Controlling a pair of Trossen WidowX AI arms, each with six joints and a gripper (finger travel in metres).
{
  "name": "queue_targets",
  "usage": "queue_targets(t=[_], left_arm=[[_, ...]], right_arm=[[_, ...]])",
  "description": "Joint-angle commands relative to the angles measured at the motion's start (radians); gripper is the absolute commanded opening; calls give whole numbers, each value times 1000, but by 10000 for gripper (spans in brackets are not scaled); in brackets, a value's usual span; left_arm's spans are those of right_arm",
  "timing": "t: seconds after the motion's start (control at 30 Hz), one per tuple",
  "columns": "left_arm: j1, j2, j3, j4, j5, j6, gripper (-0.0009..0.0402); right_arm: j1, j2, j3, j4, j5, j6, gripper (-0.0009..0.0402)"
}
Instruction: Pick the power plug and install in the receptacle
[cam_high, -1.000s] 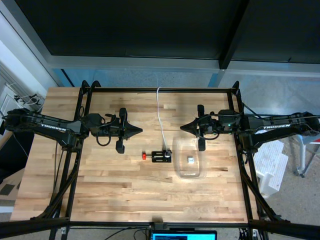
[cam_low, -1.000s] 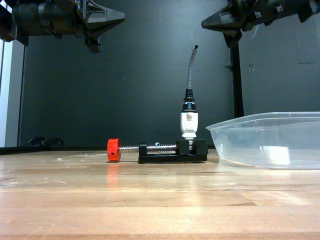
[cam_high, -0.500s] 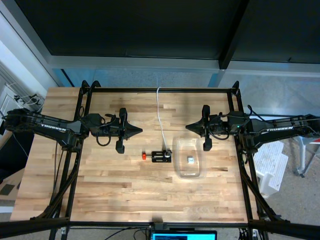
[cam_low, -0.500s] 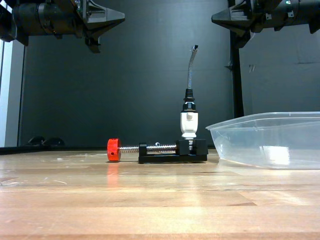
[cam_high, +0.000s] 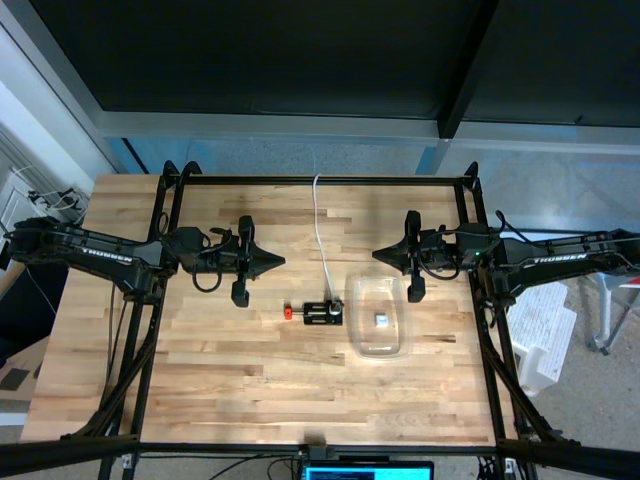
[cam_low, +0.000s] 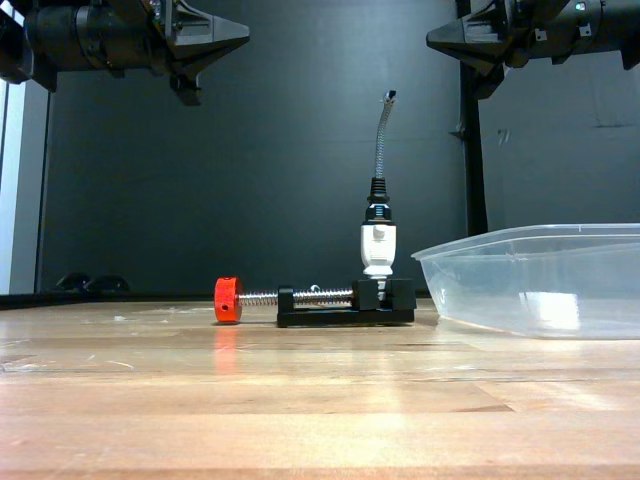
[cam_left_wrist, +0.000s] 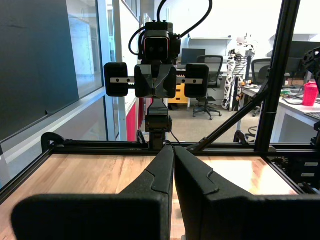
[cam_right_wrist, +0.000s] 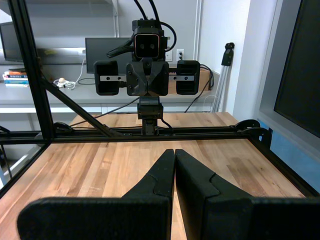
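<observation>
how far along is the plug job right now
Done: nothing I can confirm; no black plug shows at the receptacle or elsewhere. In hand: nothing. The left gripper and right gripper hang shut and empty, high above the table, either side of the receptacle. Left: probably picking and installing. Only a pale piece lies in the tray.

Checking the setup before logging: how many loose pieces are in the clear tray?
1: a pale square piece near the middle of the clear tray; a tiny dark part could go unseen. The left gripper and right gripper hover shut, above the table.
</observation>
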Motion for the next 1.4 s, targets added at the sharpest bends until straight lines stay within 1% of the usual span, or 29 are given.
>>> queue_targets(t=[0.03,0.23,0.47,0.7,1.13,1.27,1.4], left_arm=[[0,0,0,0,0,0,0],[0,0,0,0,0,0,0],[0,0,0,0,0,0,0],[0,0,0,0,0,0,0],[0,0,0,0,0,0,0],[0,0,0,0,0,0,0],[0,0,0,0,0,0,0]], right_arm=[[0,0,0,9,3,2,0],[1,0,-3,23,4,-5,0],[0,0,-31,60,2,0,0],[-11,1,-32,63,-34,-9,0],[-22,1,-32,76,-35,-21,0],[-21,1,-32,76,-50,-12,0],[-21,1,-32,76,-49,-18,0]])
